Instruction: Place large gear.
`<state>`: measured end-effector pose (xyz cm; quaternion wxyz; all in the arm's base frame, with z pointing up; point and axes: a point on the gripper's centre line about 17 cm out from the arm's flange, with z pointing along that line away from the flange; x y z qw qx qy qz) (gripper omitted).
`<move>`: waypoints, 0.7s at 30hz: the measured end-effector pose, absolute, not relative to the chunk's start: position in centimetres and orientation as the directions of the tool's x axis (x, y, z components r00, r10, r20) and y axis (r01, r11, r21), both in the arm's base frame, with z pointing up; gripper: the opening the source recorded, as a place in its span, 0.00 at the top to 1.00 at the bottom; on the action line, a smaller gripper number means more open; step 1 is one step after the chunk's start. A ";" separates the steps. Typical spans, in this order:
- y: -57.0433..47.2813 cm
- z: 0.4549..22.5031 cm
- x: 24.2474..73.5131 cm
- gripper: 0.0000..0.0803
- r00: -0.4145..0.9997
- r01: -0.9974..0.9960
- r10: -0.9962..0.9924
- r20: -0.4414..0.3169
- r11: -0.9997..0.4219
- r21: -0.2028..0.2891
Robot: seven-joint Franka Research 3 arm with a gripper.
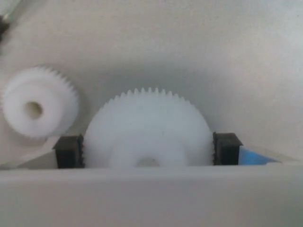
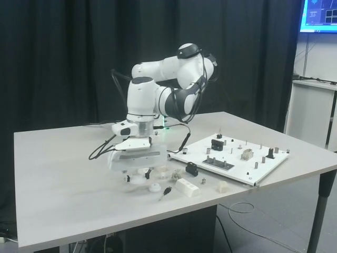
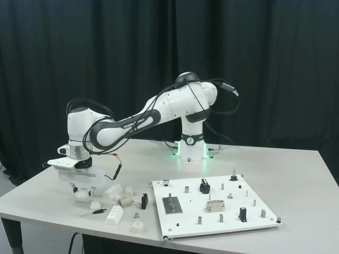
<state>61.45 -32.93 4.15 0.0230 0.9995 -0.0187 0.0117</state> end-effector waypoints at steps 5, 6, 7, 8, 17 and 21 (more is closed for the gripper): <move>-33.6 3.5 61.4 0.26 0.999 -0.031 -0.030 0.015 -0.999 0.038; -33.8 3.4 61.4 0.26 1.000 -0.029 -0.029 0.013 -0.999 0.037; -33.9 3.3 61.4 0.26 1.000 -0.028 -0.027 0.012 -0.999 0.035; -33.9 3.2 61.5 0.26 1.000 -0.026 -0.026 0.010 -0.999 0.033; -34.5 2.3 61.4 0.26 1.000 -0.008 -0.008 -0.012 -1.000 0.026; -34.6 2.0 61.6 0.26 1.000 -0.001 -0.001 -0.015 -1.000 0.022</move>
